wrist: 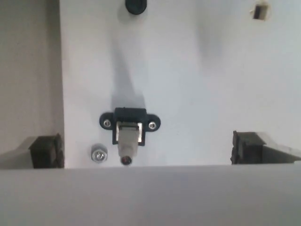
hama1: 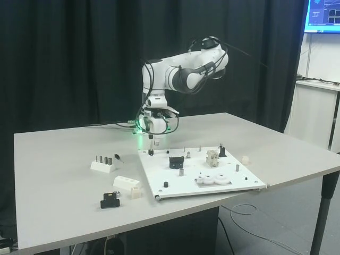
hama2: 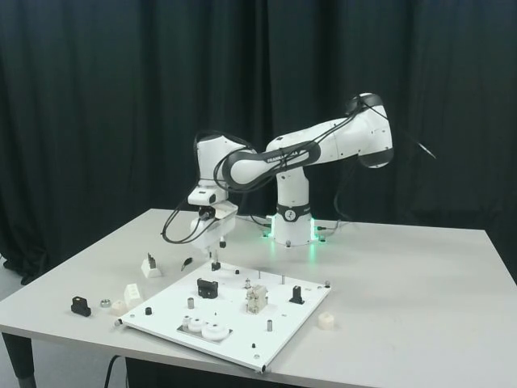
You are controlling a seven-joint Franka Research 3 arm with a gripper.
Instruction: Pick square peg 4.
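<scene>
Spread wide and empty, your tool [wrist: 146, 150] hovers over the black bracket [wrist: 130, 123] on the white board [hama1: 175, 186], so you are only approaching: square peg 4 likely stands among the pegs [hama1: 99, 158] at the tool's eight o'clock in the first room view, needing a traverse there.

Your white arm [hama2: 299, 158] reaches out from its base, elbow high, then bends down at the wrist. Your gripper [hama1: 152, 144] points straight down; its fingers [wrist: 46, 151] stand wide apart, with nothing between them.
</scene>
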